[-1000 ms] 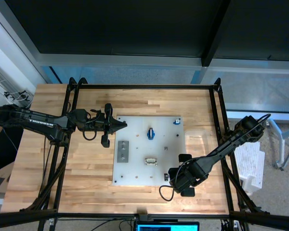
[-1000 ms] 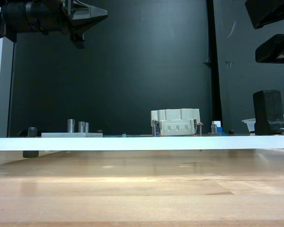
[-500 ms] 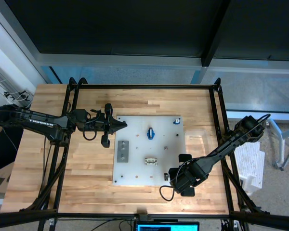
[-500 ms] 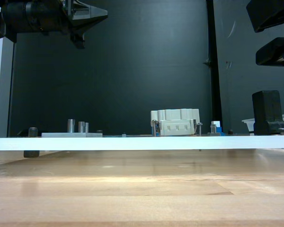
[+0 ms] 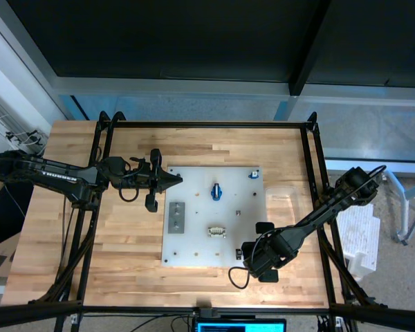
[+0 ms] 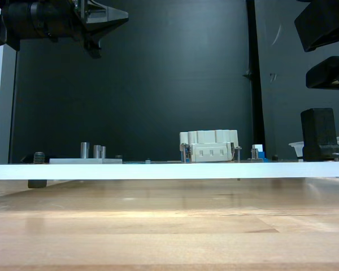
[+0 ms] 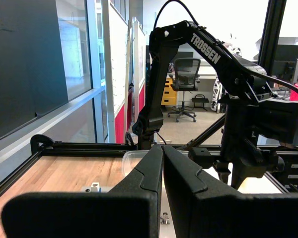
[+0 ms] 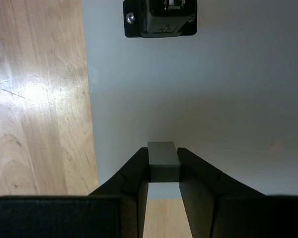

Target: Pick the 16mm bar and install on taskboard

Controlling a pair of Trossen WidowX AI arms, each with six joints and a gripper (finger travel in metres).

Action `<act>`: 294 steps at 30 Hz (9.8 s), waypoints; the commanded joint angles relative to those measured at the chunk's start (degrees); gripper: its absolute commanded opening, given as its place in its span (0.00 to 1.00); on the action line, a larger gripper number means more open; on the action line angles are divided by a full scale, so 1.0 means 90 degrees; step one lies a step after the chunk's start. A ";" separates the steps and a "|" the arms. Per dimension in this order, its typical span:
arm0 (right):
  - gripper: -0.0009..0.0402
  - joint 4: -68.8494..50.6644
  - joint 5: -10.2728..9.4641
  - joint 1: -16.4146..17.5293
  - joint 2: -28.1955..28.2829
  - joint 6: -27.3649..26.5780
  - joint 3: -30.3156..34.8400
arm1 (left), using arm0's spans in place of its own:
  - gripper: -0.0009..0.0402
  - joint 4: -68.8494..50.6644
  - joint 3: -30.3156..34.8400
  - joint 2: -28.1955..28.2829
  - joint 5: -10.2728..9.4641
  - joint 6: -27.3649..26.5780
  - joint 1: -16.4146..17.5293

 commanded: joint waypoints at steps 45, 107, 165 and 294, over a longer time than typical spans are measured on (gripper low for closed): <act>0.65 -0.0843 -0.0114 -0.0005 -0.0539 -0.0056 0.0459 | 0.02 0.0002 0.0002 0.0002 0.0000 0.0002 0.0002; 0.02 0.0131 0.0418 -0.2822 -0.1180 -0.3223 0.0857 | 0.02 0.0002 0.0002 0.0002 0.0000 0.0002 0.0002; 0.02 0.7167 -0.0699 -0.4245 -0.4065 -0.4153 -0.2820 | 0.02 0.0002 0.0002 0.0002 0.0000 0.0002 0.0002; 0.02 0.8689 -0.0471 -0.4323 -0.4269 -0.3893 -0.3776 | 0.02 0.0002 0.0002 0.0002 0.0000 0.0002 0.0000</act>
